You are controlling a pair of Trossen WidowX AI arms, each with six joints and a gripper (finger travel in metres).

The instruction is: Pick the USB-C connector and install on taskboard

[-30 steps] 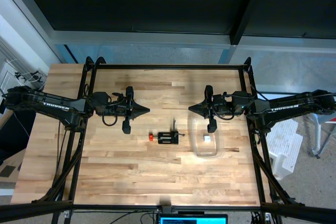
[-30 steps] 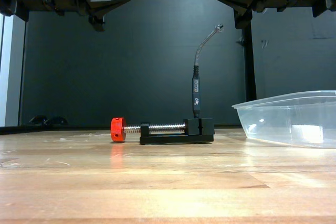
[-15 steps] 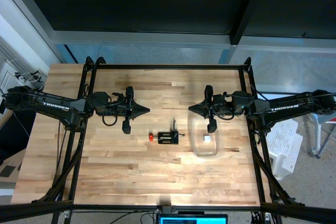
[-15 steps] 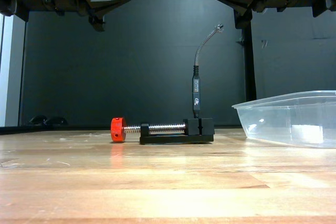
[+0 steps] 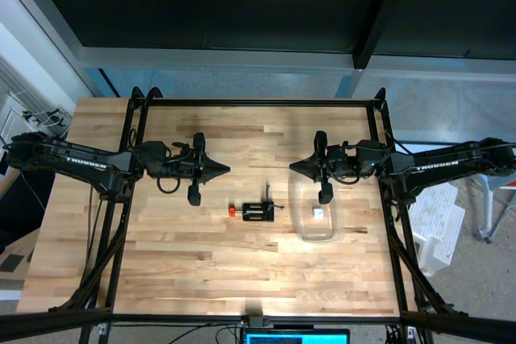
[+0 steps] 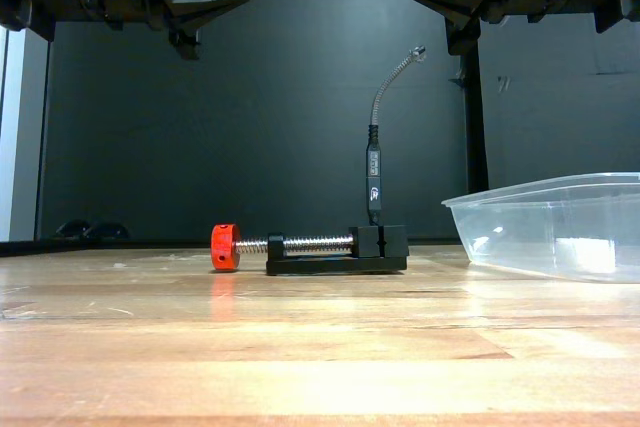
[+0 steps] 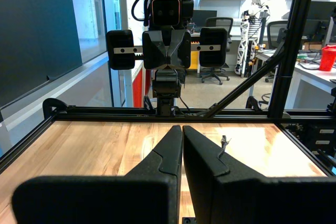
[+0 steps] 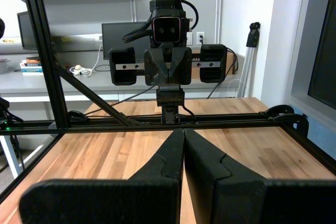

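The taskboard (image 5: pixel 256 212) is a small black block with a red-orange knob, lying mid-table; the low view shows its screw and block (image 6: pixel 336 247). The USB-C connector (image 6: pixel 373 172) stands upright as a thin dark plug in the block's right end, and a braided metal lead curls up from it. My left gripper (image 5: pixel 227 170) hovers high, up and to the left of the board, shut and holding nothing (image 7: pixel 182 129). Opposite it, my right gripper (image 5: pixel 292 167) hangs at the same height, up and to the right, also shut and holding nothing (image 8: pixel 184 132).
A clear plastic tray (image 5: pixel 305 227) lies right of the taskboard with a small white square piece (image 5: pixel 318 212) inside; its wall shows in the low view (image 6: pixel 520 232). A black frame rail (image 5: pixel 258 103) borders the table's far edge.
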